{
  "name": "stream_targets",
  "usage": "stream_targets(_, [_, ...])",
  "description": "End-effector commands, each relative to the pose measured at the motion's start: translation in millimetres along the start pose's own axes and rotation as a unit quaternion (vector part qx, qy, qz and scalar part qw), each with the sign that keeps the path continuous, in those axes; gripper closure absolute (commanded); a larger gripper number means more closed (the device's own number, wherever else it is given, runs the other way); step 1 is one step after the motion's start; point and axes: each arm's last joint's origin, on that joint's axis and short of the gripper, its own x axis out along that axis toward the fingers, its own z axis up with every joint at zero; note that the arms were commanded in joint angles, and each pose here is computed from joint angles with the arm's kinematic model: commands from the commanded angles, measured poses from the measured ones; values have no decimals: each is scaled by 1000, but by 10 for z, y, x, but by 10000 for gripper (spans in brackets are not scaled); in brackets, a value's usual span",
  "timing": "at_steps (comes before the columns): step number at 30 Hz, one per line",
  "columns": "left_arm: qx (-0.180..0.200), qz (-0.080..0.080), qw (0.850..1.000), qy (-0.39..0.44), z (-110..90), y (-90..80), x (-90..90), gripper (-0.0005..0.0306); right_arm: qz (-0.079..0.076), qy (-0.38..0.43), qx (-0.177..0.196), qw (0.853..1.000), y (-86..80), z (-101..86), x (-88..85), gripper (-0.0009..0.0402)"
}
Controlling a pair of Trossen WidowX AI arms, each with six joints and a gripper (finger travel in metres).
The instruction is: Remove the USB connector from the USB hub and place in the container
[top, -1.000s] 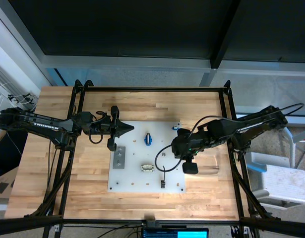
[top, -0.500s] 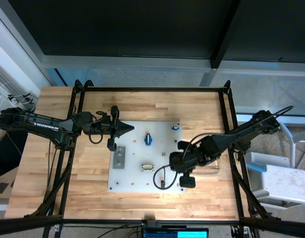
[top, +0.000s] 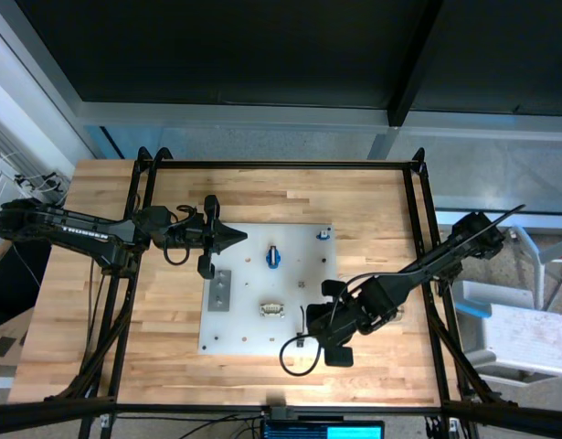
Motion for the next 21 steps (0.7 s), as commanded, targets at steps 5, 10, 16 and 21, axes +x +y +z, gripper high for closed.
stream_targets(5, [0,0,1000,0,1,0,1,299,-11,-16,14,1000,98,28,192,227])
stream_targets(10, [0,0,1000,0,0,1,1,299,-17,-24,16,999,144,46,317,212])
stream_targets(16, [0,0,1000,0,1,0,1,299,-25,-37,16,999,187,69,432,212])
stream_targets(21, [0,0,1000,0,1,1,1,300,-28,-39,16,999,202,76,496,212])
